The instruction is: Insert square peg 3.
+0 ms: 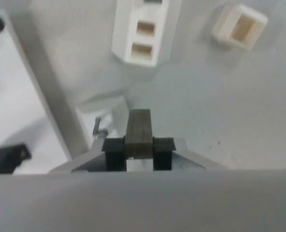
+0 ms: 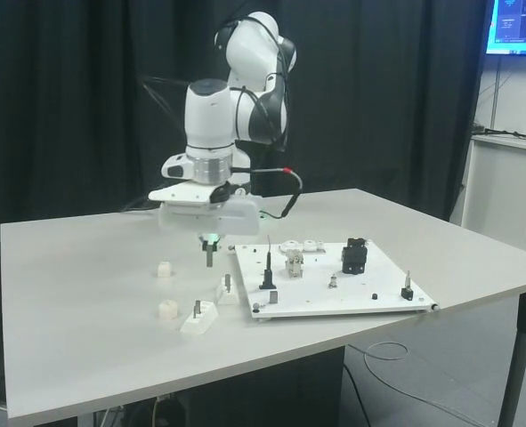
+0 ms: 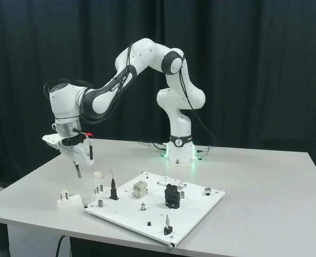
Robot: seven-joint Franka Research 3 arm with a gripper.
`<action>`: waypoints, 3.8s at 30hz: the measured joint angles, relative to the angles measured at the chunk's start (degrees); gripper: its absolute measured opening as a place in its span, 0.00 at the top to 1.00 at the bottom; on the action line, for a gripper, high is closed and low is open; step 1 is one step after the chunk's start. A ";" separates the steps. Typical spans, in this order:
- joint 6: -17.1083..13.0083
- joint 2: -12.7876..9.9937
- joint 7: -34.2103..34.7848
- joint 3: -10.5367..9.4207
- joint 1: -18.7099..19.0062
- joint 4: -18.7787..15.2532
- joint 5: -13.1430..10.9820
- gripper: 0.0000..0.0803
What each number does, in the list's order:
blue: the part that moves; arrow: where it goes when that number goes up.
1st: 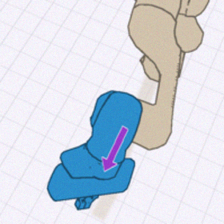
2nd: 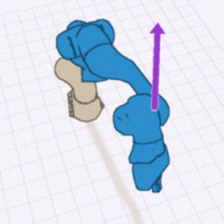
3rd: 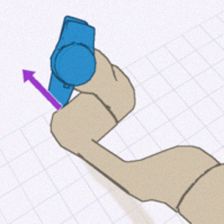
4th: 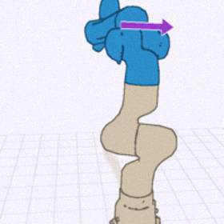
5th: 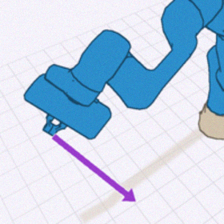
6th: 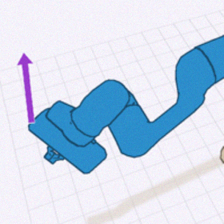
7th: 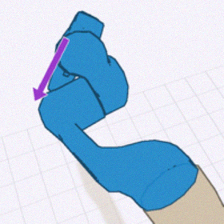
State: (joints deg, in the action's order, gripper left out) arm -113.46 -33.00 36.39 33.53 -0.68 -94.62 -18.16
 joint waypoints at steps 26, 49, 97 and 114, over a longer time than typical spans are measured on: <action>-5.20 16.50 -8.93 -0.27 9.09 -19.31 9.73 0.86; -26.63 19.73 -9.39 -0.39 18.60 -36.92 11.01 0.86; -41.50 19.75 -2.11 -0.70 20.64 -45.63 10.98 0.86; -42.58 19.76 -1.66 -0.63 20.52 -46.07 10.94 0.86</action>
State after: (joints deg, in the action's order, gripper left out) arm -156.04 -13.25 34.73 32.90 19.84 -140.69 -7.22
